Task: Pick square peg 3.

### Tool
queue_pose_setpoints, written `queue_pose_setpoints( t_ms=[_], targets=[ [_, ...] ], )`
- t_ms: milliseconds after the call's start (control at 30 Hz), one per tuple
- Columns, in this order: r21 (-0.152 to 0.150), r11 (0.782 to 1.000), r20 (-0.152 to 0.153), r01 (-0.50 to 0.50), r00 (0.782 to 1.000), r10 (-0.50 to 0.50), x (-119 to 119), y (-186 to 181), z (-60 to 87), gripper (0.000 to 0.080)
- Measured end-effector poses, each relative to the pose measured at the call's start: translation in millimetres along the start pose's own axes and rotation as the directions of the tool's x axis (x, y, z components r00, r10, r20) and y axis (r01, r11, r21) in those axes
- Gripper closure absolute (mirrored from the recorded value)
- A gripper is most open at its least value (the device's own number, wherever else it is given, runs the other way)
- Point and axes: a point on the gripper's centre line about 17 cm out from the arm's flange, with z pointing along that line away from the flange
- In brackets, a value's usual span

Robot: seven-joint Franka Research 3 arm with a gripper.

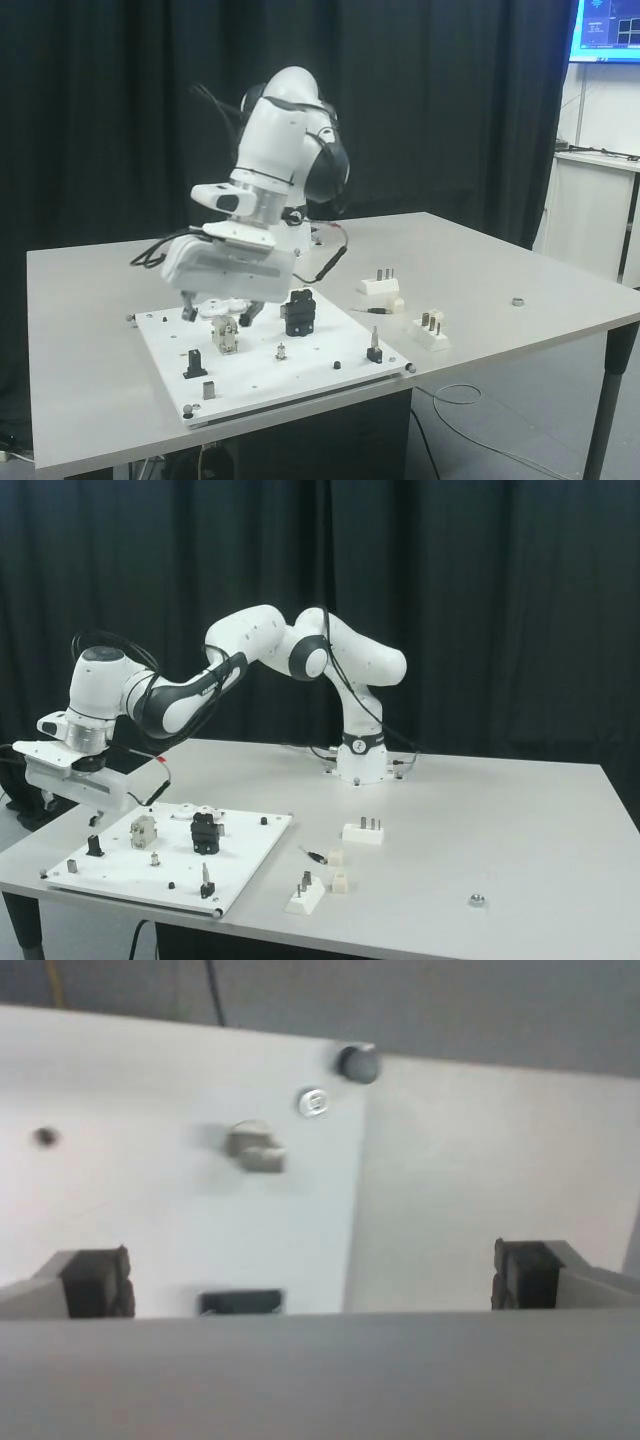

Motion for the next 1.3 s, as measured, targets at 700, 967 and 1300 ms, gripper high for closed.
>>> queue_pose_setpoints(
  t_ms=[700,967,1300],
  targets=[
    [0.101,0.993,0.163,-0.055,0.986,0.038,-2.3,-98.5,-49.8,0.0003],
    [0.122,0.99,0.225,-0.077,0.973,0.048,-2.8,-142.1,-69.1,0.0003],
    [0.13,0.986,0.294,-0.102,0.954,0.06,-2.4,-197.9,-90.3,0.0003]
  ],
)
